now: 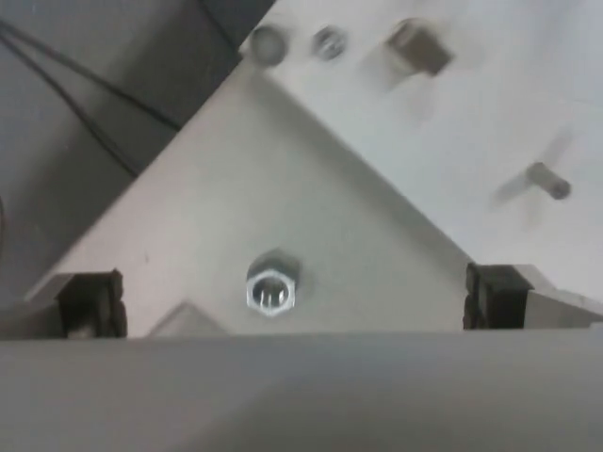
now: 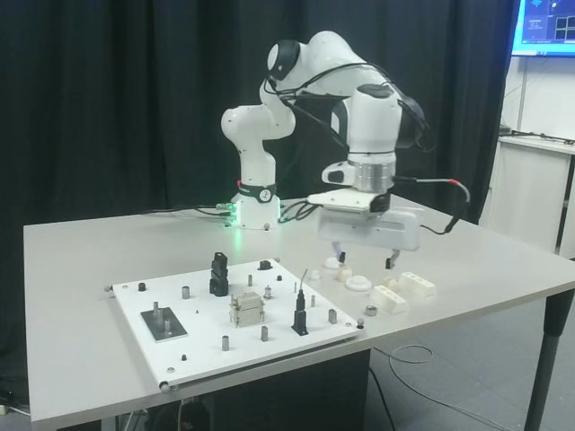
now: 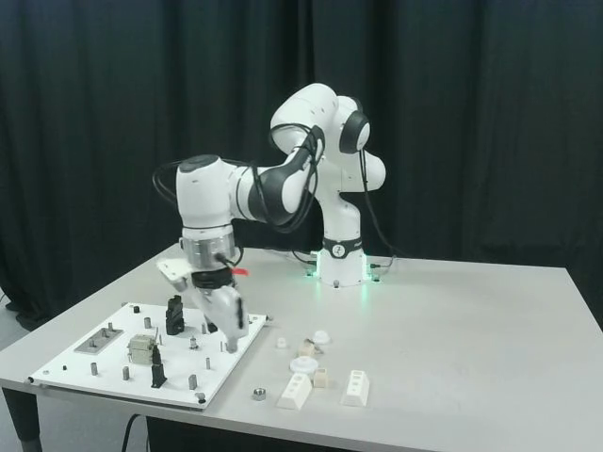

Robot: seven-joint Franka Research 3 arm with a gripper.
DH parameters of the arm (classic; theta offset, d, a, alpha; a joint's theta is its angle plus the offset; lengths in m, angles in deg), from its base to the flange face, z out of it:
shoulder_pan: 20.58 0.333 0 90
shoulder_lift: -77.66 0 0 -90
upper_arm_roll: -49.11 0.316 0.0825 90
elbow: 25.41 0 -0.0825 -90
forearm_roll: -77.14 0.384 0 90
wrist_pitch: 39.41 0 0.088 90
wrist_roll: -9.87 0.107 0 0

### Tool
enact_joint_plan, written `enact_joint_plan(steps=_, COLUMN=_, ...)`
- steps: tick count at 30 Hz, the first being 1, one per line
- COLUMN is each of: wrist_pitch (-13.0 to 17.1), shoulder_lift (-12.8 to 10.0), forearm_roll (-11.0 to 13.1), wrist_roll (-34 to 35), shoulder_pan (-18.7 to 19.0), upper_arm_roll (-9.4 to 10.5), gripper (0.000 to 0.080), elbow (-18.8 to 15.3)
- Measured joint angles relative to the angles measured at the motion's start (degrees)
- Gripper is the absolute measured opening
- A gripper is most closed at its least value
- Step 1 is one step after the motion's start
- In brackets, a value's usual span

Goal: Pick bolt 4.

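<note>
A small grey hex-headed bolt (image 1: 272,287) stands on the grey table just off the near corner of the white board (image 1: 490,113). It shows in the first room view as the bolt (image 2: 370,311) and in the second as the bolt (image 3: 257,393). My gripper (image 1: 294,301) is open and hangs above the table, with the bolt on the table below the gap, nearer one finger. Nothing is held. From the room views the gripper (image 2: 361,260) (image 3: 224,337) is well above the bolt, over the board's edge.
The board (image 2: 202,350) carries several pegs, black connectors (image 2: 216,274) and a grey plate (image 2: 163,325). White blocks (image 2: 402,291) and round white pieces (image 2: 358,284) lie on the table beside the bolt. The table's front edge (image 1: 132,184) runs close by, with cables beyond it.
</note>
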Motion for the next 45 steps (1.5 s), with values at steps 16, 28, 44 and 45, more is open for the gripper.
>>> enact_joint_plan(steps=16, wrist_pitch=0.7, shoulder_lift=0.0, forearm_roll=-0.1, wrist_roll=-29.4, shoulder_pan=2.4, upper_arm_roll=1.05, gripper=0.0800, elbow=-2.9)
enact_joint_plan(steps=28, wrist_pitch=1.5, shoulder_lift=0.0, forearm_roll=-0.4, wrist_roll=-53.4, shoulder_pan=3.1, upper_arm_roll=1.05, gripper=0.0800, elbow=-5.3)
enact_joint_plan(steps=44, wrist_pitch=3.5, shoulder_lift=0.0, forearm_roll=-1.6, wrist_roll=-69.9, shoulder_pan=3.1, upper_arm_roll=0.93, gripper=0.0800, elbow=-6.1)
enact_joint_plan(steps=45, wrist_pitch=3.7, shoulder_lift=0.0, forearm_roll=-1.6, wrist_roll=-69.9, shoulder_pan=3.1, upper_arm_roll=0.88, gripper=0.0800, elbow=-6.2)
